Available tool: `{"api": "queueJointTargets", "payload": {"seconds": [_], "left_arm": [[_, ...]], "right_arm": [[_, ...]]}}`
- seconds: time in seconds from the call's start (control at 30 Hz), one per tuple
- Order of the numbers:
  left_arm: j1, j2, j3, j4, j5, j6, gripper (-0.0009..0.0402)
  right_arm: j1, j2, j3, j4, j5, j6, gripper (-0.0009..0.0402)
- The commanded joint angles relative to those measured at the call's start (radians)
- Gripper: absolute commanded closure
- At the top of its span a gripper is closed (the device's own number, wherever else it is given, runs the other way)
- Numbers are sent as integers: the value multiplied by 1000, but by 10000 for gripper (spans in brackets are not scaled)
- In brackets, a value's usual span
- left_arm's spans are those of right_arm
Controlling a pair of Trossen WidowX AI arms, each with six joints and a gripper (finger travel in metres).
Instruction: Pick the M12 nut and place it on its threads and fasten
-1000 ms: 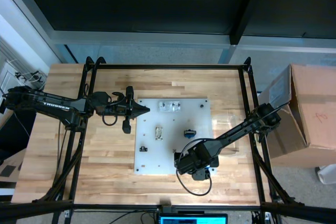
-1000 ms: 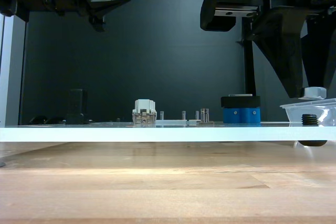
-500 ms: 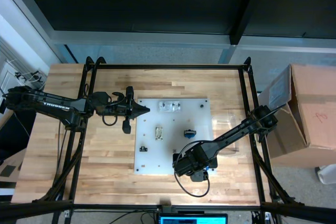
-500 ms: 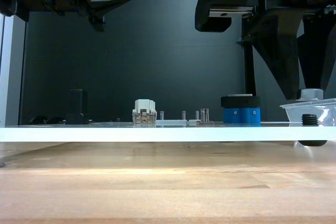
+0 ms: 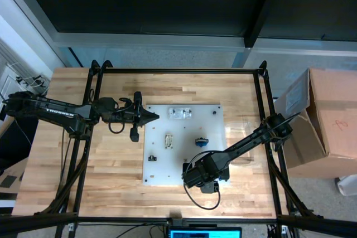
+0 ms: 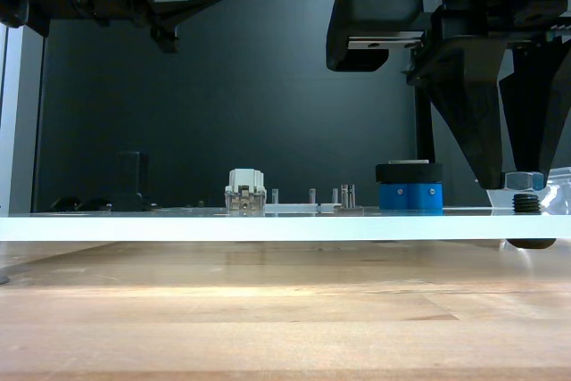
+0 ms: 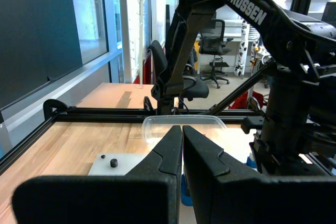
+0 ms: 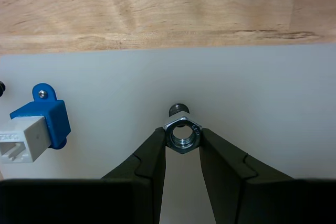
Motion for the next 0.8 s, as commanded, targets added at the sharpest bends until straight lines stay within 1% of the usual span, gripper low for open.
{"api": "queueJointTargets", "payload": {"seconds": [0.03,0.6,0.63,0.73,0.8], "left_arm": [[0,0,0,0,0,0,393],[0,0,0,0,0,0,393],[0,0,0,0,0,0,393],[0,0,0,0,0,0,393],[0,0,0,0,0,0,393]], "right_arm": [[-1,-1,-2,1,-1,-2,382],[6,6,-2,5,-3,6,382],[6,9,-2,6,-4,6,382],[7,9,-2,14,-31,6,382],[8,9,-2,18,-27,6,382]]}}
